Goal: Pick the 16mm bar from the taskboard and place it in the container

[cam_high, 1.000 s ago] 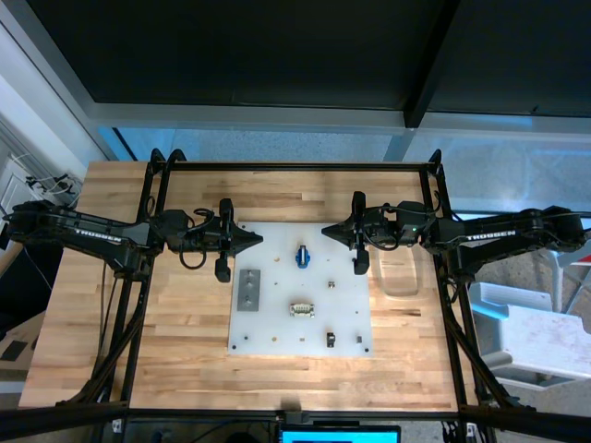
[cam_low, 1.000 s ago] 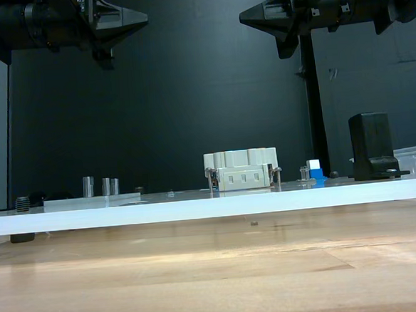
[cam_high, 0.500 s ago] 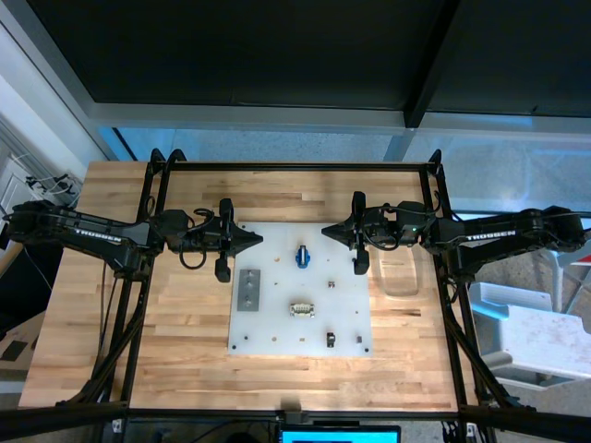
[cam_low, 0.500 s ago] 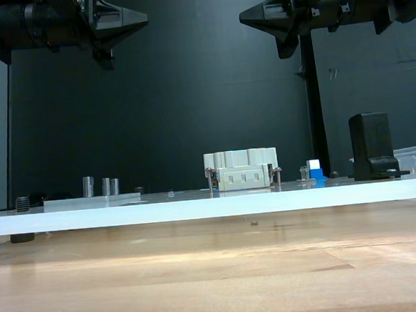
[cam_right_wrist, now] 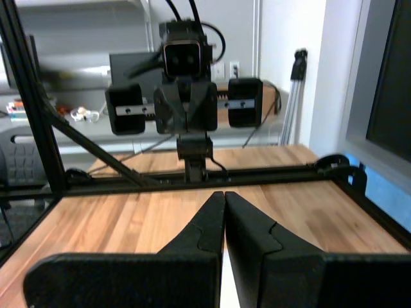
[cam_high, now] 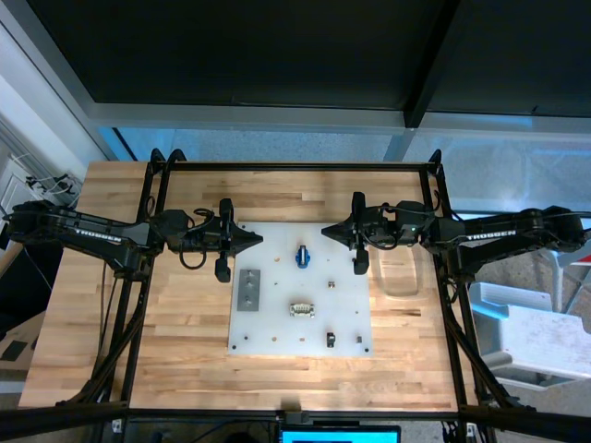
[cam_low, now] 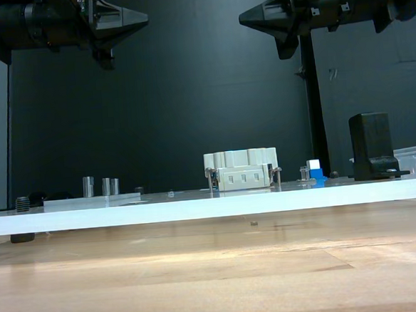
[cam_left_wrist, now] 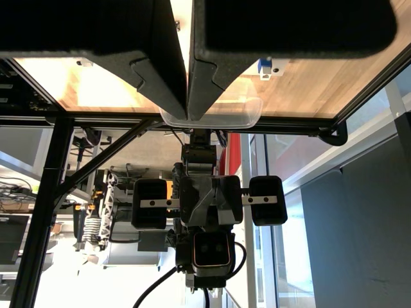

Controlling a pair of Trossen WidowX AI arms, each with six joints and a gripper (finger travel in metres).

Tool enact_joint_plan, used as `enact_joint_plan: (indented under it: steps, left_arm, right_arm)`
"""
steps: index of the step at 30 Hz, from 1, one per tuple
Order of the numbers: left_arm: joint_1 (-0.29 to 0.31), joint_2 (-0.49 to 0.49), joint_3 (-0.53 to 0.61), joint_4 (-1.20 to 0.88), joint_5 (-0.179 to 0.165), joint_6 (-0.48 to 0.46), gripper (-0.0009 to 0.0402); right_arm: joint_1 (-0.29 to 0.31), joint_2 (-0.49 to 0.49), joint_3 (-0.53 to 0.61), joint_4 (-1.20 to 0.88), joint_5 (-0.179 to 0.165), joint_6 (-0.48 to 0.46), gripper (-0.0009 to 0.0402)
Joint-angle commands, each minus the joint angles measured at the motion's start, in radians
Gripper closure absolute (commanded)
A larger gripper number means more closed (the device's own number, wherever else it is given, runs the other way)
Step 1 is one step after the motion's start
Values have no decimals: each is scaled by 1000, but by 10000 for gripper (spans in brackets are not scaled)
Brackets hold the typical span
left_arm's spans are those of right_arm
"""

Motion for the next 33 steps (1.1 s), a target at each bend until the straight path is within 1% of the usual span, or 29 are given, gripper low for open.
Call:
enact_joint_plan:
  steps: [1, 2, 3, 12, 15, 20, 26, 31, 33]
  left_arm:
    - [0, 0, 0, 0, 0, 0, 393]
    - [0, 0, 0, 0, 0, 0, 393]
    - [0, 0, 0, 0, 0, 0, 393]
    - [0, 0, 0, 0, 0, 0, 393]
    - [0, 0, 0, 0, 0, 0, 393]
    - [0, 0, 0, 0, 0, 0, 393]
    - [0, 0, 0, 0, 0, 0, 393]
    - [0, 0, 0, 0, 0, 0, 393]
    - [0, 0, 0, 0, 0, 0, 393]
  right_arm:
    - [0, 1, 53, -159, 14, -3, 393]
    - [0, 1, 72, -212, 30, -5, 393]
    - [0, 1, 91, -265, 31, -8, 393]
    - [10, 10, 259, -688, 31, 6, 393]
    - [18, 34, 323, -831, 32, 13, 393]
    - [40, 106, 440, -1058, 32, 21, 393]
    - [77, 190, 541, -1225, 35, 42, 393]
    - [118, 266, 626, -1391, 39, 83, 393]
    - [140, 297, 656, -1446, 61, 93, 393]
